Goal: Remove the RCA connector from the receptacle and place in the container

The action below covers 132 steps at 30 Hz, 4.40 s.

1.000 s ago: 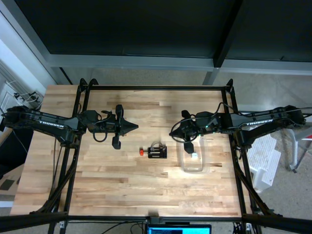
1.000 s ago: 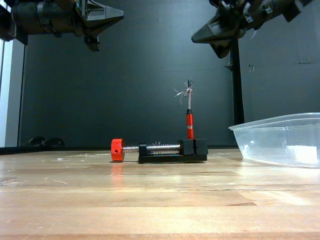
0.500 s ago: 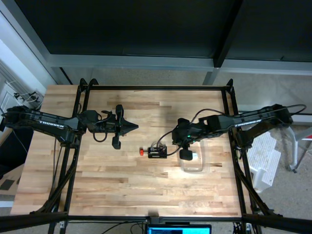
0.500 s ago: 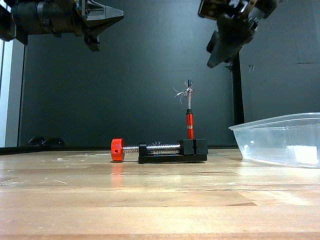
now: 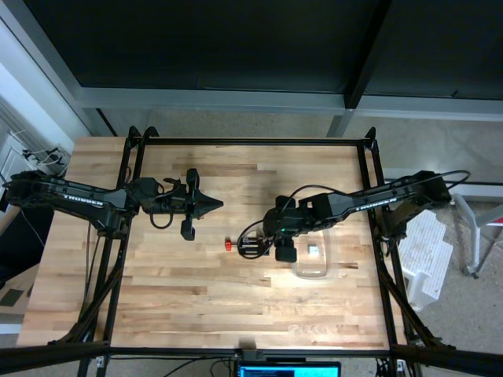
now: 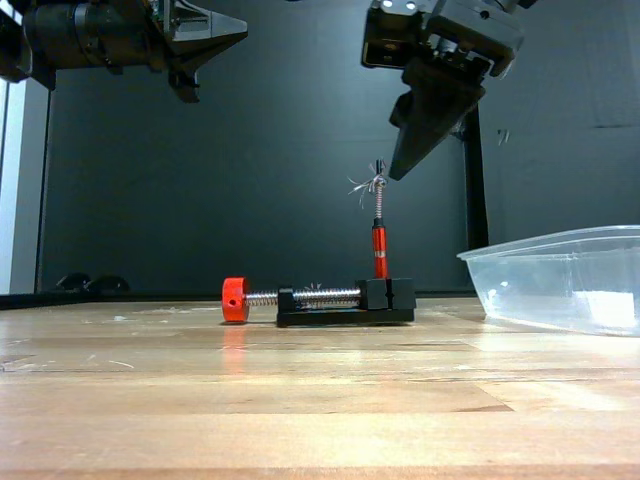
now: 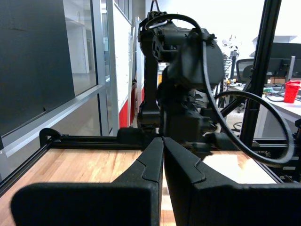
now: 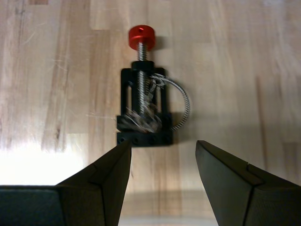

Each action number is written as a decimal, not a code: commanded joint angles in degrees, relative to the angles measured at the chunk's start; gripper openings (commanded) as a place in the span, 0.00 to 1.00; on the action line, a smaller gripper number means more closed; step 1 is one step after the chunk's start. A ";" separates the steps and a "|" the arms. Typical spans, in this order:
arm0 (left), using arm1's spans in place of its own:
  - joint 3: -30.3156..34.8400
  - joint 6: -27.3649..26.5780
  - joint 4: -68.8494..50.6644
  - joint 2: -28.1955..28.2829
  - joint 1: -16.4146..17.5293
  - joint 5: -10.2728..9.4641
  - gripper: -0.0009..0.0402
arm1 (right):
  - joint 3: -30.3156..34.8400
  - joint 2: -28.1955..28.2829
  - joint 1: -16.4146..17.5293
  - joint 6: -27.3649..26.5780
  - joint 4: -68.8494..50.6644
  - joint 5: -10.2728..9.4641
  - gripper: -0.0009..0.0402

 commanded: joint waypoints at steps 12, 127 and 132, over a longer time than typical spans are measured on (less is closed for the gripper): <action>0.02 0.02 0.00 0.02 0.02 0.02 0.02 | 3.58 7.78 0.87 -0.15 -1.84 0.44 0.50; 0.02 0.02 0.00 0.02 0.02 0.02 0.02 | -6.51 -6.38 1.99 3.06 0.15 -0.52 0.02; 0.02 0.02 0.00 0.02 0.00 0.02 0.02 | -10.91 -10.01 2.21 4.85 0.15 -0.50 0.02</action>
